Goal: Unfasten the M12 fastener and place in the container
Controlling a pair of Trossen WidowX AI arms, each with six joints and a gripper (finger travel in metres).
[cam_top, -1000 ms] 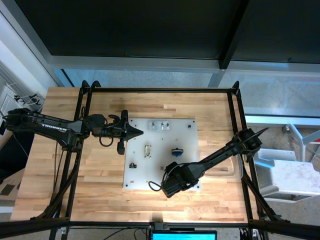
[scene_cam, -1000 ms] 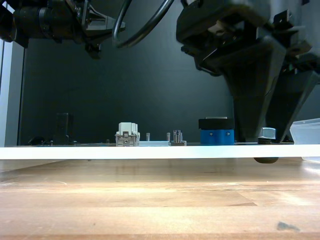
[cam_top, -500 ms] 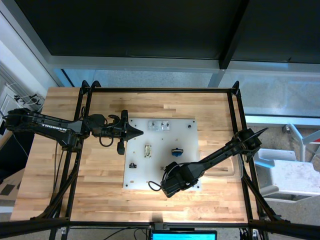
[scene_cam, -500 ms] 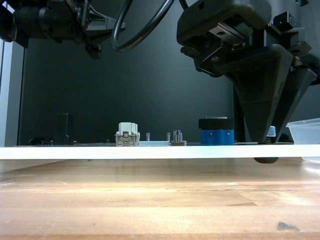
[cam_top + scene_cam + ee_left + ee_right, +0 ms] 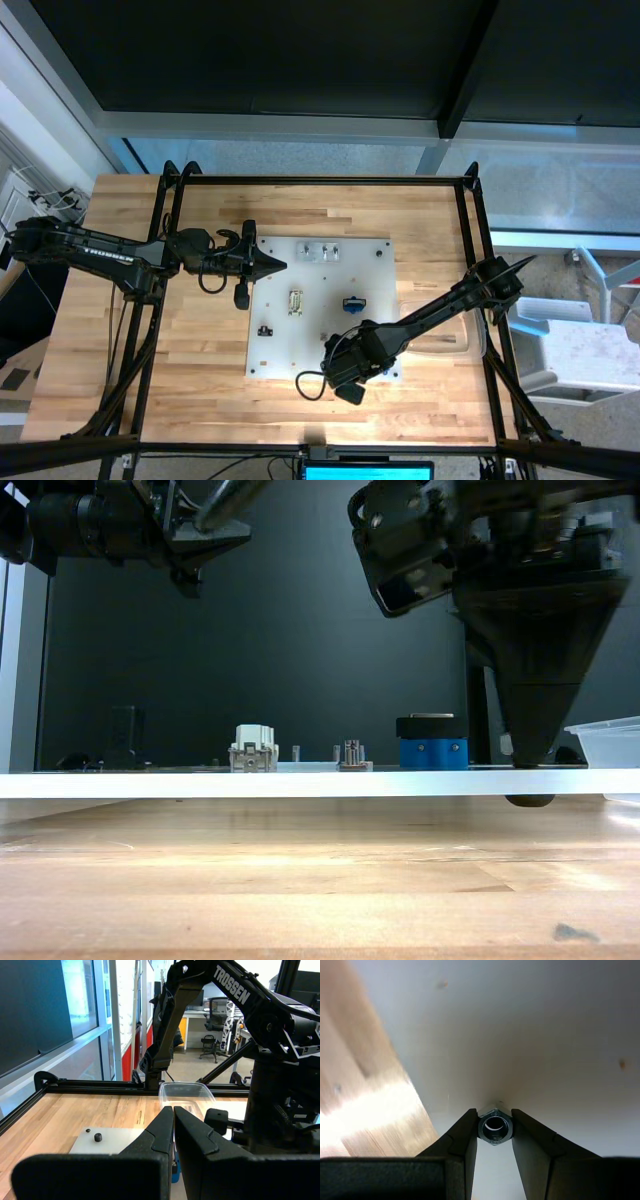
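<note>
The right gripper (image 5: 530,756) stands tip-down at the near right edge of the board (image 5: 300,345), its fingers (image 5: 464,1132) clenched on two opposite flats of the nut (image 5: 494,1128). Whether the nut sits on its stud or is free of it I cannot tell (the fingers hide what lies beneath). It looks a small, hard, light steel piece with smooth faces, so I judge it would slip or pop out if pinched on its corners; the flats are the right hold, taken squarely. The container (image 5: 465,350) lies on the table just right of the board, near the nut. The left gripper (image 5: 173,1115) hangs above the board's far left edge, fingers pressed together on nothing.
</note>
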